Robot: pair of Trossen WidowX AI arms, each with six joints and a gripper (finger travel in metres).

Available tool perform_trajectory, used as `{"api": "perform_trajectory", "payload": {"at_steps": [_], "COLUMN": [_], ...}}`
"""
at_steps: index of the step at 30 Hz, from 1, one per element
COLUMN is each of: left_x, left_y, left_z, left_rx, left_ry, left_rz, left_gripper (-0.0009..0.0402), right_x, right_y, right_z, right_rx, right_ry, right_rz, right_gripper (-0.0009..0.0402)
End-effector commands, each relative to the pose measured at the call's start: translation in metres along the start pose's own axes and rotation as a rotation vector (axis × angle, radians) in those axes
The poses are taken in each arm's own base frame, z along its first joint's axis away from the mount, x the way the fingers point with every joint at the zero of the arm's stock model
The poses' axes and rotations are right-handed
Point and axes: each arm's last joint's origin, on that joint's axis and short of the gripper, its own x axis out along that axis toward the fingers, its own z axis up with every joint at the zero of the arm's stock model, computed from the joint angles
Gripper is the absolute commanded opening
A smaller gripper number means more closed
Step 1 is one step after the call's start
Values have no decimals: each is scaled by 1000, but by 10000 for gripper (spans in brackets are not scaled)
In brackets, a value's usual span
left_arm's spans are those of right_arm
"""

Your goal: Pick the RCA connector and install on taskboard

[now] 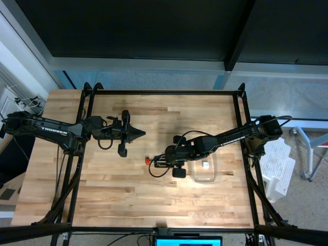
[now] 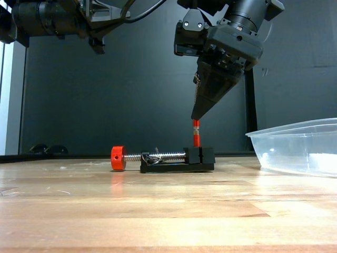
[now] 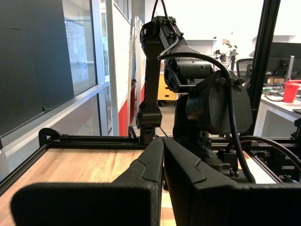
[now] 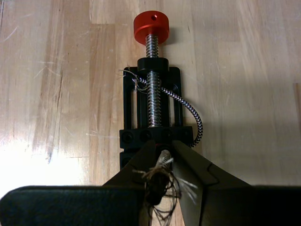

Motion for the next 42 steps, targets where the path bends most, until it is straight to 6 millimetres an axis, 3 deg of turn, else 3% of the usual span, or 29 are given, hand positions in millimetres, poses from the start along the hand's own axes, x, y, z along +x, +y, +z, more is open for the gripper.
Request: {"api": "perform_trajectory", "payload": {"at_steps": [1, 42], "left_x": [0, 0], "left_y": [0, 0], "left_z": [0, 0], "left_rx": [0, 0], "left_ry": [0, 0], "left_rz": [0, 0], "left_gripper": [0, 0], "right_x": [2, 13], "right_y": [0, -5], "right_z": [-3, -8], "right_rx": [1, 15], "right_ry": [6, 15], "right_rz": [-2, -10], "right_gripper": [2, 2]}}
